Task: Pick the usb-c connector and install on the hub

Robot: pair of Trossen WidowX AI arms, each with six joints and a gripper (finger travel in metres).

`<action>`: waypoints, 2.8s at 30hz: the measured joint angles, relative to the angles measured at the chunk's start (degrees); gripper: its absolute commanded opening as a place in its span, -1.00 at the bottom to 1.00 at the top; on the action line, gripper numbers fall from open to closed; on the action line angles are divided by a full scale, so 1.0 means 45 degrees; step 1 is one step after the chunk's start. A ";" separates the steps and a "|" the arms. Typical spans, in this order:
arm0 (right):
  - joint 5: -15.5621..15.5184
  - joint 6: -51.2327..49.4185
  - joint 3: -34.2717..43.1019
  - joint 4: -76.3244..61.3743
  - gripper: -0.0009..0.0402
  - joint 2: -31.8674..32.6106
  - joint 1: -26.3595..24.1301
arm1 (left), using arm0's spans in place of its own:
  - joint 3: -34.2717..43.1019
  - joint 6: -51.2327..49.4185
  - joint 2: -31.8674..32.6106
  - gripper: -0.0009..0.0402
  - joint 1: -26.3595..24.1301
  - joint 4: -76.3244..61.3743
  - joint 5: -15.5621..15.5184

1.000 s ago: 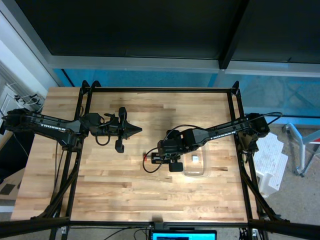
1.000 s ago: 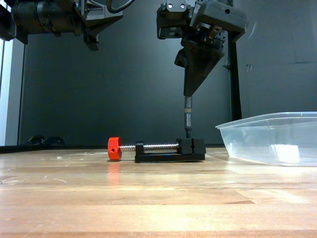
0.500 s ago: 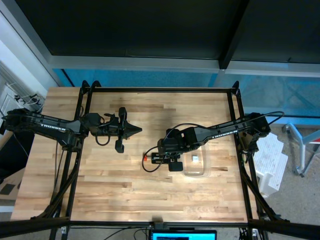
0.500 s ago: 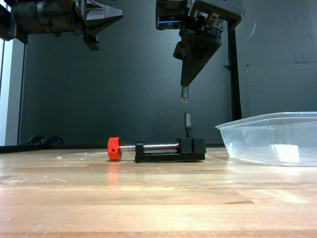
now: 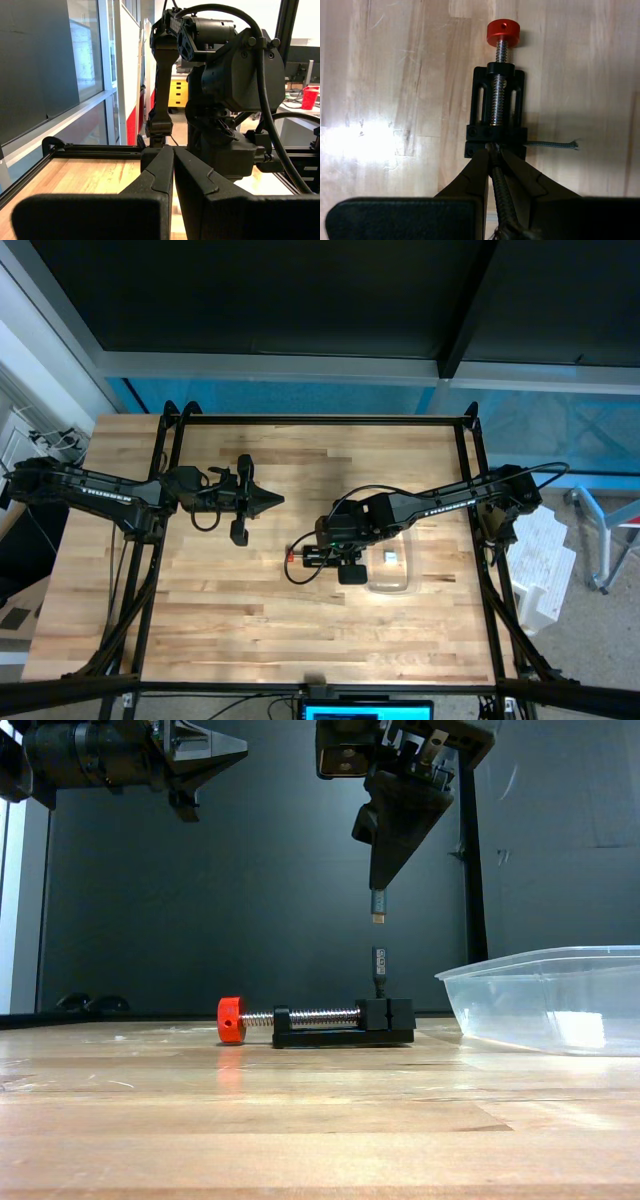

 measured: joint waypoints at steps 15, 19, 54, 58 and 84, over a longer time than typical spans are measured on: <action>0.0243 -0.0180 -0.0005 0.0126 -0.96 0.0325 -0.0180 | 0.0005 -0.0005 0.0000 -0.96 0.0000 0.0000 0.0000; 0.0243 -0.0049 -0.0010 0.0049 -0.96 0.0325 -0.0199 | 0.0005 0.0000 0.0000 -0.96 0.0000 0.0000 0.0000; 0.0248 0.0437 -0.0228 0.0092 -0.96 0.0325 -0.0204 | 0.0005 -0.0005 -0.0005 -0.96 0.0000 0.0000 0.0000; 0.0248 0.0520 -0.0272 0.0102 -0.96 0.0325 -0.0204 | 0.0000 0.0000 -0.0005 -0.96 0.0000 0.0000 0.0005; 0.0257 0.0675 -0.1477 0.1438 -0.96 0.0214 -0.0199 | 0.0000 0.0000 -0.0005 -0.96 0.0000 0.0000 0.0005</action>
